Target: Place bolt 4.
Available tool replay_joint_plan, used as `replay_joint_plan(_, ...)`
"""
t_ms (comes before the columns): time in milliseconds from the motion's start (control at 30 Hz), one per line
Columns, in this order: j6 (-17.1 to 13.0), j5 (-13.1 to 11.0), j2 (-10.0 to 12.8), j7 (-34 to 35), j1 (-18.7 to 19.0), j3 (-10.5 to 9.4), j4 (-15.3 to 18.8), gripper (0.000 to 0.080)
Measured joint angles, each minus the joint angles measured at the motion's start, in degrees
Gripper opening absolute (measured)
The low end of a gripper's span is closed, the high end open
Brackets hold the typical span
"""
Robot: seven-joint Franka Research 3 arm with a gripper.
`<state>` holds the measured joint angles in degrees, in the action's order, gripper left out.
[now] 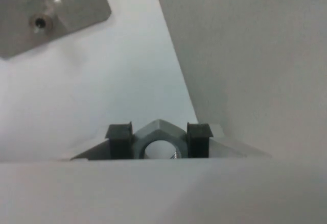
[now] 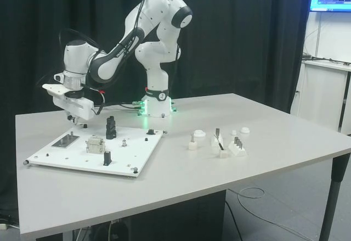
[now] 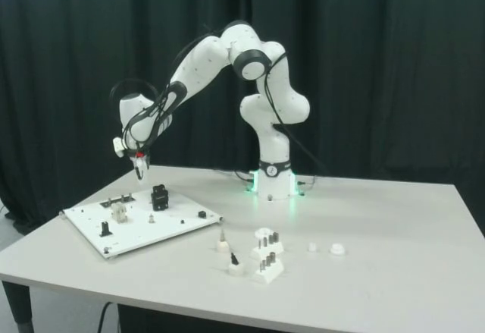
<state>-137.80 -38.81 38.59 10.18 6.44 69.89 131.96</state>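
Several fixtures crowd the white board [image 2: 118,156] on the tabletop [image 2: 263,142]: black block [image 2: 110,128], grey plate [image 1: 51,15]. Claw [image 1: 158,140] hovers above, fingers pinching the bolt [image 1: 159,145] between them.

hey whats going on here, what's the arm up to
The white Franka arm is reaching out over the far corner of the white assembly board on the grey table. Its gripper is shut on a grey bolt, seen head-on in the wrist view, held above the board and not yet set in. A grey metal plate with a hole lies below. Small white holders stand off to the side.
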Motion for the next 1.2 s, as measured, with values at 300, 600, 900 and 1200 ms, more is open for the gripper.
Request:
replay_joint_plan(300, 0.3, 0.1, 0.0, 0.1, -0.2, 0.00, -0.7, 0.0225)
replay_joint_plan(600, 1.2, 0.1, 0.0, 0.3, -0.2, 0.00, -1.4, 0.0225)
replay_joint_plan(900, 2.4, 0.2, 0.0, 0.3, -0.2, 0.00, -1.9, 0.0225)
replay_joint_plan(1200, 3.2, 1.6, -0.5, 0.4, 0.0, 0.01, -2.6, 0.0225)
